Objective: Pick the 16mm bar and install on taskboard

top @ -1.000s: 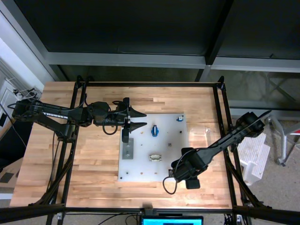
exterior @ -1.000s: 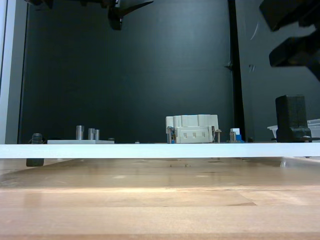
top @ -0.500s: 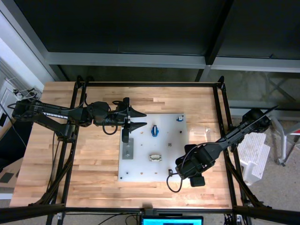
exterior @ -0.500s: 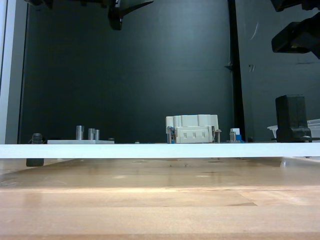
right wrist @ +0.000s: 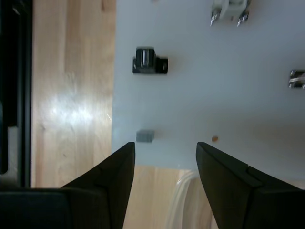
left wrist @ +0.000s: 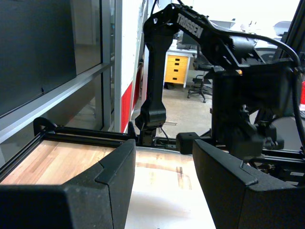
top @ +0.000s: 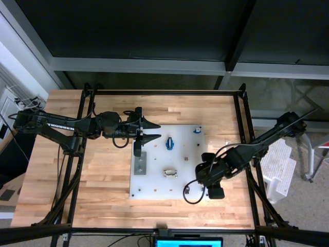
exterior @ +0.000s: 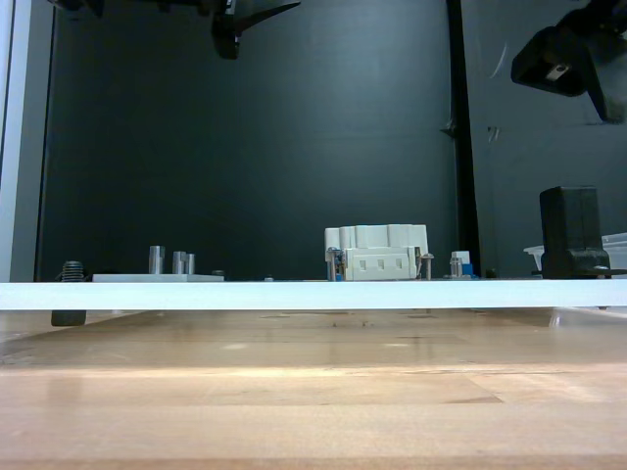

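Light wooden slatted table [top: 103, 206] and white rectangular taskboard [top: 154, 188]: both where they were, no shift.

Big mover is the R arm. It has swung off the board's near-R corner, back along the R edge, and the black right gripper [right wrist: 165, 155] has risen in the low view. It now hangs over the board's R side, pointing straight down, fingers spread wide w/ nothing btwn them. Under it sit a black block-shaped holder [right wrist: 148, 60] and a small grey square tab [right wrist: 145, 136].

L arm hasn't budged. The black left gripper [top: 157, 131] is parked high over the board's far-L edge, lying level, fingers apart, empty too.

The 16mm bar? Not in either gripper. Three short upright steel bars [exterior: 179, 261] stand on the flat grey metal plate [top: 139, 165] at the board's L side. Can't tell which of them, if any, is the 16mm one.

The cream plastic connector [top: 170, 173] mid-board is untouched.

My read: the pick hasn't started. The R arm looks to be repositioning only, and the bars on show are nearer the L gripper than the R.
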Action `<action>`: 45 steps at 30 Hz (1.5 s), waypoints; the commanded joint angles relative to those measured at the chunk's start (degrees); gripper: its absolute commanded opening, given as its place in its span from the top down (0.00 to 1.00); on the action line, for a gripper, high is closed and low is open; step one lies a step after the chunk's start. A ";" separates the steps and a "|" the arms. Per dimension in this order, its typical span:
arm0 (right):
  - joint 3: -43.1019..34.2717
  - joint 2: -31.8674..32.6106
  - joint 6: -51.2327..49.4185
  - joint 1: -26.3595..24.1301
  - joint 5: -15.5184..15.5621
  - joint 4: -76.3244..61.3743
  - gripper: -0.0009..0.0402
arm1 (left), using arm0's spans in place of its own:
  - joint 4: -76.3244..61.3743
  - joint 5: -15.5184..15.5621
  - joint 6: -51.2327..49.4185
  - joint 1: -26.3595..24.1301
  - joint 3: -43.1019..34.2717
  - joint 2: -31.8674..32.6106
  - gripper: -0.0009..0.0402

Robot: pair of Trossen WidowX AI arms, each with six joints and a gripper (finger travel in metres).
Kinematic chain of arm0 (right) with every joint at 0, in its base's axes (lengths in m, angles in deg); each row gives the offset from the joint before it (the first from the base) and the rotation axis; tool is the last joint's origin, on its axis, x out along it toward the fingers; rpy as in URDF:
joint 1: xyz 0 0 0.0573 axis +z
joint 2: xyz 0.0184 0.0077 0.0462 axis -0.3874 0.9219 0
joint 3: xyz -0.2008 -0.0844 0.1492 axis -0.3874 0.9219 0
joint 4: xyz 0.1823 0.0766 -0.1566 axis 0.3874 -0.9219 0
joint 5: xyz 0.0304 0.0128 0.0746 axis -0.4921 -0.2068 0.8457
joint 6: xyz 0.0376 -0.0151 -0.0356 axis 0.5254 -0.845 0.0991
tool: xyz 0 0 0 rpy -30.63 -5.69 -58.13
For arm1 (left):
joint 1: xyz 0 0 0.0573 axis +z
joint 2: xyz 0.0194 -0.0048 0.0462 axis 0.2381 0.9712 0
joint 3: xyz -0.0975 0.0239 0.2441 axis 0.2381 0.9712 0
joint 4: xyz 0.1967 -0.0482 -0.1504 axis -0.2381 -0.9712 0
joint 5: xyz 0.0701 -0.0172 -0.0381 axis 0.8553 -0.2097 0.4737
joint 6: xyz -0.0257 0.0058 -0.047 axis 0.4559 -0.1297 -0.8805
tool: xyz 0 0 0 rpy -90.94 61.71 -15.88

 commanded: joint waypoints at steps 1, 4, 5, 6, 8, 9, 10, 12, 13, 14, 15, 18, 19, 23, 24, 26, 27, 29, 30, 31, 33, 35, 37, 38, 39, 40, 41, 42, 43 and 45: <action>1.25 -2.64 -2.16 -0.72 -3.45 1.62 0.62 | 0.00 0.00 0.02 0.02 0.00 0.02 0.58; 3.26 -5.79 -4.66 -2.45 -5.38 5.55 0.67 | 0.00 0.00 0.02 0.02 0.00 0.02 0.58; 3.96 -6.91 -5.07 -3.28 -5.38 7.15 0.70 | 0.00 0.00 0.02 0.02 0.00 0.02 0.58; 4.55 -7.80 -5.62 -4.13 -5.38 8.46 0.72 | 0.02 0.00 0.02 0.02 -0.02 0.02 0.58; 5.64 -9.60 -7.54 -6.01 -5.42 10.91 0.76 | 0.00 0.00 0.02 0.02 -0.02 0.02 0.58; 6.25 -10.45 -8.44 -6.95 -5.42 12.46 0.78 | -0.02 0.00 0.02 0.00 -0.02 0.02 0.58; 6.97 -11.26 -9.42 -7.93 -5.42 14.25 0.80 | 0.00 0.00 0.02 0.02 0.00 0.02 0.58; 8.31 -12.76 -11.32 -9.88 -5.40 17.90 0.84 | 0.00 0.00 0.02 0.00 -0.02 0.02 0.58; 8.83 -13.46 -12.24 -10.80 -5.38 19.47 0.86 | 0.02 0.00 0.02 0.02 -0.02 0.02 0.58; 9.14 -13.94 -13.18 -11.76 -5.38 20.79 0.88 | 0.00 0.00 0.02 0.02 0.00 0.02 0.58; 9.35 -14.49 -14.12 -12.72 -5.35 21.79 0.89 | 0.02 0.00 0.02 0.00 -0.02 0.02 0.58; 10.08 -16.17 -16.44 -14.95 -5.33 24.59 0.94 | 0.00 0.00 0.02 0.00 -0.02 0.02 0.58; 10.54 -16.81 -17.14 -15.58 -5.29 25.73 0.95 | 0.00 0.00 0.02 0.02 0.00 0.02 0.58; 13.46 -19.74 -18.88 -17.86 -4.35 31.67 0.98 | 0.00 0.00 0.02 0.02 0.00 0.02 0.58; 14.16 -20.37 -19.04 -18.40 -4.37 32.92 0.97 | 0.00 0.00 0.02 0.02 0.00 0.02 0.58; 15.67 -21.90 -19.91 -19.61 -4.33 35.69 0.97 | 0.00 0.00 0.02 0.02 -0.02 0.04 0.58; 16.55 -22.64 -20.20 -20.06 -4.33 37.57 0.97 | 0.00 0.00 0.02 0.02 0.00 0.04 0.58; 18.03 -24.02 -20.98 -20.98 -4.15 40.89 0.98 | 0.00 0.00 0.02 0.02 0.00 0.02 0.58; 18.67 -24.65 -21.40 -21.27 -4.15 42.40 0.98 | 0.00 0.00 0.02 0.02 -0.02 0.02 0.58; 19.30 -25.16 -21.73 -21.57 -4.15 44.17 0.98 | 0.00 0.00 0.02 0.02 -0.02 0.02 0.58; 20.61 -26.03 -21.92 -22.23 -3.85 47.91 0.98 | 0.00 0.00 0.02 0.02 -0.02 0.02 0.58; 21.86 -26.77 -22.38 -23.32 -2.05 51.41 0.98 | 0.00 0.00 0.02 0.02 -0.02 0.02 0.58; 23.23 -27.61 -22.51 -24.50 -1.20 54.60 0.98 | 0.00 0.00 0.02 0.02 0.00 0.02 0.58; 24.04 -28.02 -22.53 -25.00 -1.20 56.43 0.98 | 0.00 0.00 0.02 0.02 0.00 0.02 0.58; 24.85 -28.44 -22.51 -25.59 -1.18 58.21 0.98 | 0.00 0.00 0.02 0.02 -0.02 0.02 0.58; 25.64 -28.81 -22.53 -26.08 -0.90 59.87 0.98 | 0.00 0.00 0.02 0.00 0.00 0.02 0.58; 26.27 -29.20 -22.56 -26.56 0.15 61.37 0.98 | 0.00 0.00 0.02 0.02 -0.02 0.02 0.58; 26.86 -29.38 -22.49 -27.02 0.90 62.66 0.98 | 0.00 0.00 0.02 0.02 -0.02 0.02 0.58; 27.45 -29.68 -22.29 -27.52 1.42 63.89 0.98 | 0.00 0.00 0.02 0.02 0.00 0.02 0.58; 28.85 -30.60 -22.16 -28.26 1.42 66.16 0.98 | 0.00 0.00 0.02 0.02 -0.02 0.02 0.58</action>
